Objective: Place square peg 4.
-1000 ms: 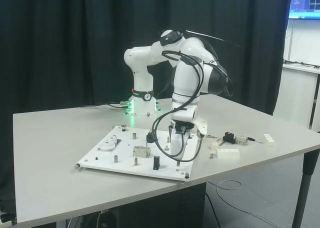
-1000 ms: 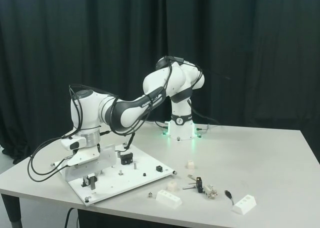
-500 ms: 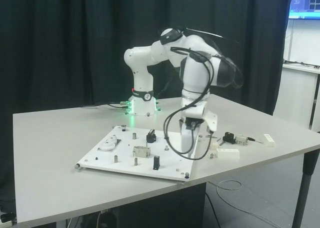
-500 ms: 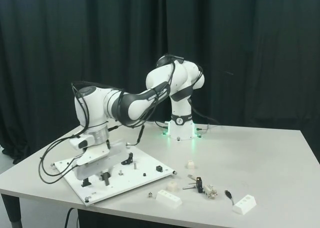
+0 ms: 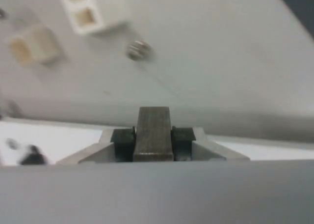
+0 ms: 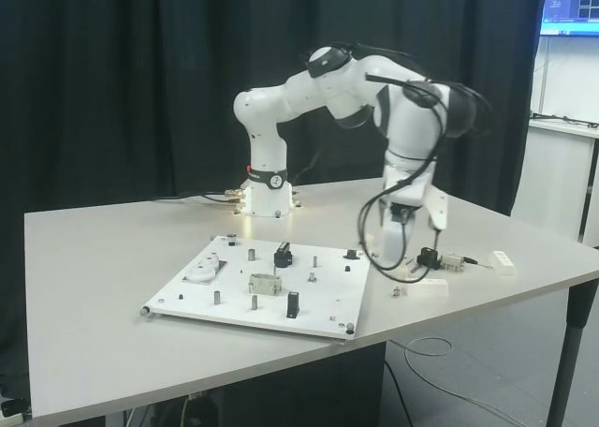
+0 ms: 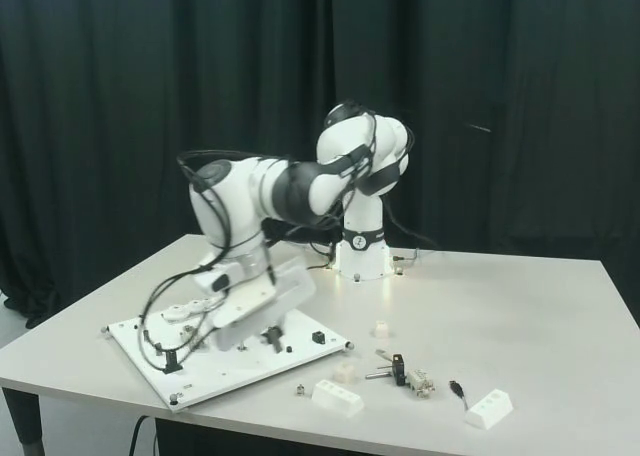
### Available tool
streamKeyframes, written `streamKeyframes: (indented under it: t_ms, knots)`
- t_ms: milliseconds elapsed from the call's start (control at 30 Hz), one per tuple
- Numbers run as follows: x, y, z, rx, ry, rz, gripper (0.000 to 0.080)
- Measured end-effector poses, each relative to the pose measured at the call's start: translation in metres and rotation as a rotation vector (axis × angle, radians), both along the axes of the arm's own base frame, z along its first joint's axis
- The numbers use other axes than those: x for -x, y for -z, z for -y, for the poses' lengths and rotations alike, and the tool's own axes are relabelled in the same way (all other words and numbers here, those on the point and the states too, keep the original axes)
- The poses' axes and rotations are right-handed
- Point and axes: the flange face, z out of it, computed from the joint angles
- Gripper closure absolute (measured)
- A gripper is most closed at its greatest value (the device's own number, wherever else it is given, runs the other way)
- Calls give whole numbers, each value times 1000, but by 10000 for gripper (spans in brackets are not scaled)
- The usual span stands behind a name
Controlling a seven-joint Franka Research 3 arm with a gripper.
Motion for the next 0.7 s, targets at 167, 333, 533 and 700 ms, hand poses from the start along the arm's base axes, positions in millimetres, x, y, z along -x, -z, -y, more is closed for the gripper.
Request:
streamKeyframes:
  t_ms: [167,333,533,700]
  knots:
    - [4,-2,-43,-3,10,-50,649]
    - [10,-2,-89,6,19,-96,649]
    - [22,0,-143,23,27,-137,649]
    - [37,2,-183,46,31,-160,649]
